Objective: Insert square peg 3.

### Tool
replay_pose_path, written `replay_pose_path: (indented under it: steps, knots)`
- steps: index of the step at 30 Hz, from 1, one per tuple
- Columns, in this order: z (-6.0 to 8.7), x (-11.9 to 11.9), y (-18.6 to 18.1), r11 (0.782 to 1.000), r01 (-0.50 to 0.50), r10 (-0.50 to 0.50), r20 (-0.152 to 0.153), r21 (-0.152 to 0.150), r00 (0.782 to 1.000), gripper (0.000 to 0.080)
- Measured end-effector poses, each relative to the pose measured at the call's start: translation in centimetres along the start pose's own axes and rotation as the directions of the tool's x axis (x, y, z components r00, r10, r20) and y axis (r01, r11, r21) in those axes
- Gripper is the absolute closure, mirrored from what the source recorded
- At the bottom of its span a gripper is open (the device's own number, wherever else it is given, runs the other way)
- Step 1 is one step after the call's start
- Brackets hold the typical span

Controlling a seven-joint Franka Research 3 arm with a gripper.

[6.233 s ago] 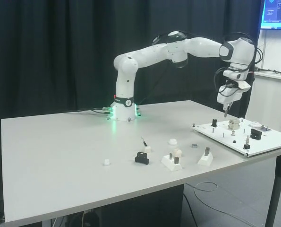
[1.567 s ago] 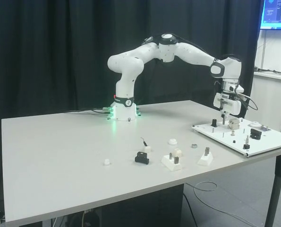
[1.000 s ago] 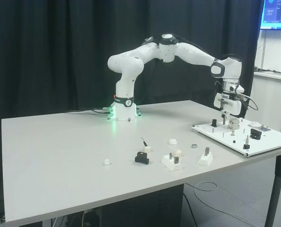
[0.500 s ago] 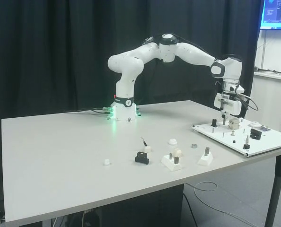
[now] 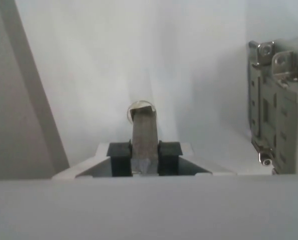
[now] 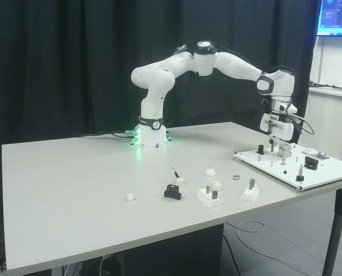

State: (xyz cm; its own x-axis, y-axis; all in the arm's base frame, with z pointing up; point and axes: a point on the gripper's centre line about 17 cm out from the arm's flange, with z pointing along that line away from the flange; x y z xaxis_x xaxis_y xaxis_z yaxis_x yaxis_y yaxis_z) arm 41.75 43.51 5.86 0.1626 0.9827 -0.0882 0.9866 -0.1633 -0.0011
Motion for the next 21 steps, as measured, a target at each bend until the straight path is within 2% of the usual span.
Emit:
replay_pose_path:
  steps: [21]
  knots:
    - [0.01,0.81,-0.32,1.0,0.013,-0.013,-0.007,0.001,1.0,0.0692]
